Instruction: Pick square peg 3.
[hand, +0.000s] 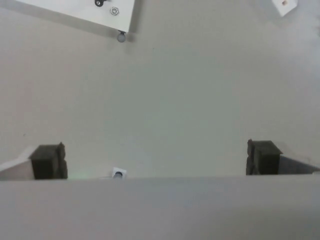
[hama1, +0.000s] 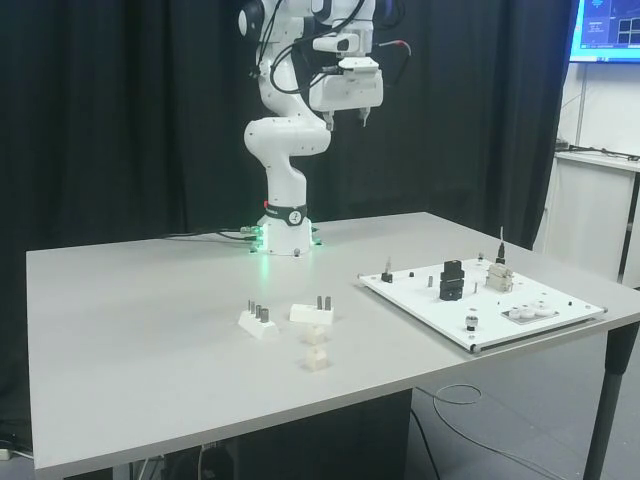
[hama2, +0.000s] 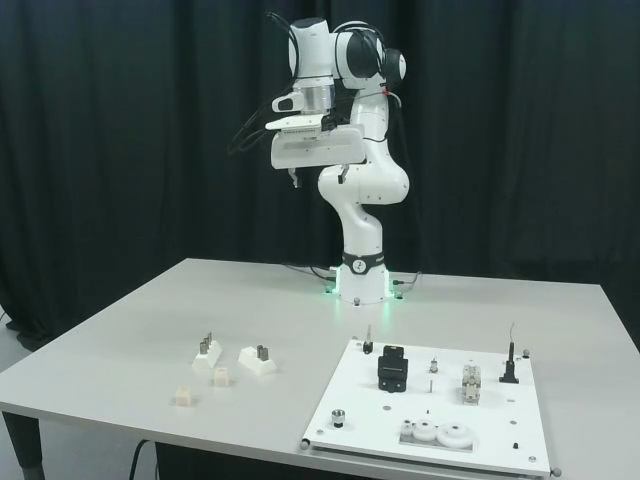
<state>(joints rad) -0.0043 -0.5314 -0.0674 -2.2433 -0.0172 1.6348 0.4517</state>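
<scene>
While the hand (hand: 156, 160) hangs high above the table (hama1: 140, 300), its fingers gape wide.

The first room view stands off the table's (hama1: 150, 330) front corner, facing the arm (hama1: 290, 120) obliquely. The second room view faces it squarely from across the table. Both share the white board (hama2: 440, 410). The wrist view looks straight down from high above, apparently catching that board's corner.

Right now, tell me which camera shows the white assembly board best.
The second room view: the whole white assembly board faces it, fixtures spread out. The first room view shows it whole but slanted. The wrist view catches only one corner.
</scene>
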